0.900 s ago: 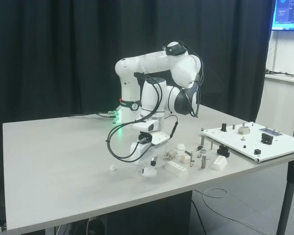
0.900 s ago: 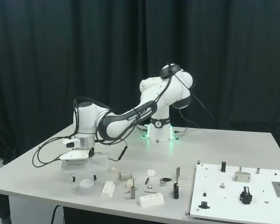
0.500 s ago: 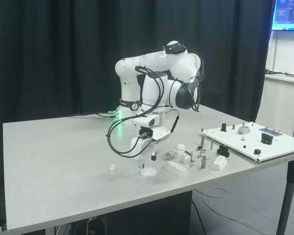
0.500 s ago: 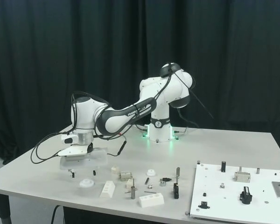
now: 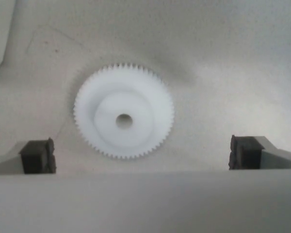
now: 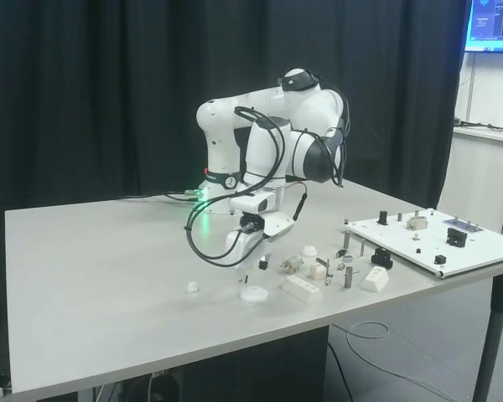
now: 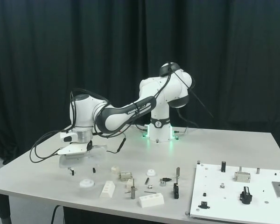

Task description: Remove square peg 3.

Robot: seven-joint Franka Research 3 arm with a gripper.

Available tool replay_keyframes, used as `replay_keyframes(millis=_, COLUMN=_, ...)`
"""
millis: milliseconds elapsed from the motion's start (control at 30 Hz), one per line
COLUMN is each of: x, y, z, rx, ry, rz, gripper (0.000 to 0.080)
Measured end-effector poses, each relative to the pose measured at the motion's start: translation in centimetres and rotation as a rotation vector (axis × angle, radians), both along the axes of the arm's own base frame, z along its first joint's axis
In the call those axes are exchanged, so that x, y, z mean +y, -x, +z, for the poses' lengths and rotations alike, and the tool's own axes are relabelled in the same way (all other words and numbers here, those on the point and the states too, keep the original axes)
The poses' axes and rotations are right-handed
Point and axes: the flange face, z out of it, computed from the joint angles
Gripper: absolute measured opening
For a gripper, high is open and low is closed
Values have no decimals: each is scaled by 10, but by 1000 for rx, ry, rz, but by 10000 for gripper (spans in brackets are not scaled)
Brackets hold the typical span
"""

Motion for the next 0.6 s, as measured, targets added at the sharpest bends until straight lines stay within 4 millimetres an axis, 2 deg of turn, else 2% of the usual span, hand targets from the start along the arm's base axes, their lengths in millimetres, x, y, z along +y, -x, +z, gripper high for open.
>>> replay_keyframes(millis=600, x=-2, y=-3, z=12, rx=21, ry=39, rz=3, gripper=800)
